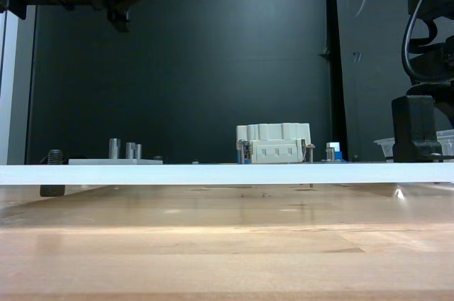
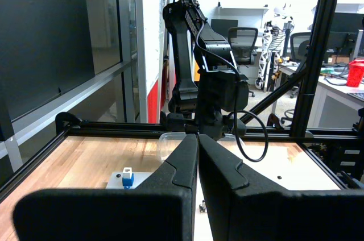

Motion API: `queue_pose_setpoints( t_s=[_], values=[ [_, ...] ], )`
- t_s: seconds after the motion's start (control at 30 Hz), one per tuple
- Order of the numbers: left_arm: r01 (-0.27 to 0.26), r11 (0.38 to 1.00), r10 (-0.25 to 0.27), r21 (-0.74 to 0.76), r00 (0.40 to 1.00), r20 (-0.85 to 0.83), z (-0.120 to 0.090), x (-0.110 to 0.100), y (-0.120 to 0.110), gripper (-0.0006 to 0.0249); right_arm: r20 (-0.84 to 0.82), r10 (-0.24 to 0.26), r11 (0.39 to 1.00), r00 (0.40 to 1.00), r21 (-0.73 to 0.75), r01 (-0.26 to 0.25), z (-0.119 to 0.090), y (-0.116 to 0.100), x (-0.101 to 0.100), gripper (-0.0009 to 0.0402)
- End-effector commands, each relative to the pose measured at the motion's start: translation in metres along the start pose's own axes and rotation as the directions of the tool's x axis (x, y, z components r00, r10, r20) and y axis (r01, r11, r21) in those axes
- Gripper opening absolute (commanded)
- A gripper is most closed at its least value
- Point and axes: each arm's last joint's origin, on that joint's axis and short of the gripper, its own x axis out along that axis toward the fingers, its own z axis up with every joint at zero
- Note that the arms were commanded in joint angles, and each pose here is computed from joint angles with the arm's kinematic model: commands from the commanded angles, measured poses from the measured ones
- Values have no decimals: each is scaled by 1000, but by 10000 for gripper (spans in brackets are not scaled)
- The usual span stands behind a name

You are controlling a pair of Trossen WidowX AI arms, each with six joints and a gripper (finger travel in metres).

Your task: Pick the 16mm bar and install on taskboard

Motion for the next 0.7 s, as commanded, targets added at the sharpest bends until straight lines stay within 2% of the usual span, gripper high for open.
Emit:
queue_pose_setpoints(
  t_s=[0.03,0.47,0.7],
  values=[
    [0,1000,0,0,1000,0,0,0,0,0,2,2,1000,1000,0,-2,0,0,0,86],
    [0,1000,0,0,1000,0,0,0,0,0,19,9,1000,1000,2,-9,1,0,-4,1],
    [0,1000,0,0,1000,0,0,0,0,0,35,26,1000,999,4,-26,1,-1,-11,5]
  ],
)
